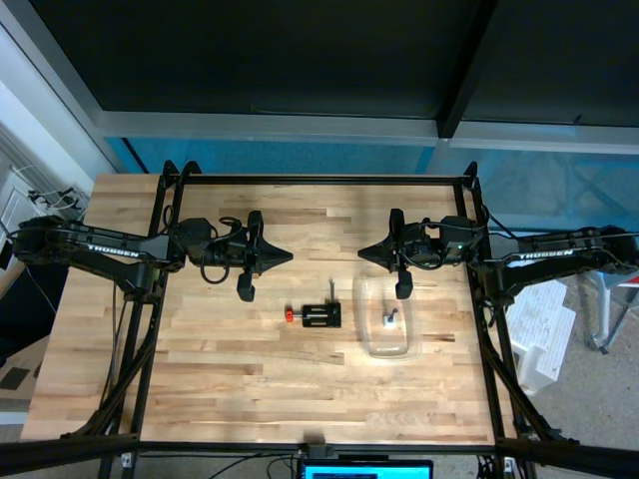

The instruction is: Pick the usb-c connector and install on the hub

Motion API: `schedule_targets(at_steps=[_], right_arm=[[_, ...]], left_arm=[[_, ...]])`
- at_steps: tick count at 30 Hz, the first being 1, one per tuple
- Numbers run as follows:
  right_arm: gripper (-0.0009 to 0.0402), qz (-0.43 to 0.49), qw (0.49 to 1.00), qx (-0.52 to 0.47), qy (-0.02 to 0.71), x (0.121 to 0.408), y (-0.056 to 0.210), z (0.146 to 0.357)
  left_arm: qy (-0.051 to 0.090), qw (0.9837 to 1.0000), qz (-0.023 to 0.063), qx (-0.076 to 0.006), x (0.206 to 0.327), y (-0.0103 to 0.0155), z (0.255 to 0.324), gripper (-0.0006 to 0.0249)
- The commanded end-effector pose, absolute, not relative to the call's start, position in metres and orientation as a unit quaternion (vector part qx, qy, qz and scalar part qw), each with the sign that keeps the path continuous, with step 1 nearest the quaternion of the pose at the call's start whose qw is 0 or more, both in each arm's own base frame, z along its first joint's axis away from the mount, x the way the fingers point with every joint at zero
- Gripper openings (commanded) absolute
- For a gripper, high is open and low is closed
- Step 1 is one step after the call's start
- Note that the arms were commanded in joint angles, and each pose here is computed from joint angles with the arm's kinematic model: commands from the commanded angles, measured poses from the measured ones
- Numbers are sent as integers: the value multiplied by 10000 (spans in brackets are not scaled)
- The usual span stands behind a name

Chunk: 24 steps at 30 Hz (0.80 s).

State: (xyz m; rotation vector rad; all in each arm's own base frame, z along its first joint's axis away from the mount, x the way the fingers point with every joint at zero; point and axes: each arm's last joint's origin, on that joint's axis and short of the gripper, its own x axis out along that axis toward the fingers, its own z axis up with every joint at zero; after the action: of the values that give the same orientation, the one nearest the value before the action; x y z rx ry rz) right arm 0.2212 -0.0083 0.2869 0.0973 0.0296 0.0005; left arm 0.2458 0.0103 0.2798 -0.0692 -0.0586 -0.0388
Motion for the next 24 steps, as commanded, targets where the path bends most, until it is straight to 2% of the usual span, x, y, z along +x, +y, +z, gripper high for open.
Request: schedule_targets(at_steps=[1, 16, 24], right_arm=[[0, 5, 9987, 488, 142, 2214, -83, 2869], [0, 39, 9985, 487, 234, 2178, -78, 2880], [0, 11, 9909, 427, 1277, 2026, -67, 2944]], left_arm=[[-293, 9988, -198, -344, 2459, 102, 2798, 0], [-291, 9988, -198, -344, 2459, 102, 2798, 0], [-293, 9988, -196, -344, 2459, 103, 2798, 0]])
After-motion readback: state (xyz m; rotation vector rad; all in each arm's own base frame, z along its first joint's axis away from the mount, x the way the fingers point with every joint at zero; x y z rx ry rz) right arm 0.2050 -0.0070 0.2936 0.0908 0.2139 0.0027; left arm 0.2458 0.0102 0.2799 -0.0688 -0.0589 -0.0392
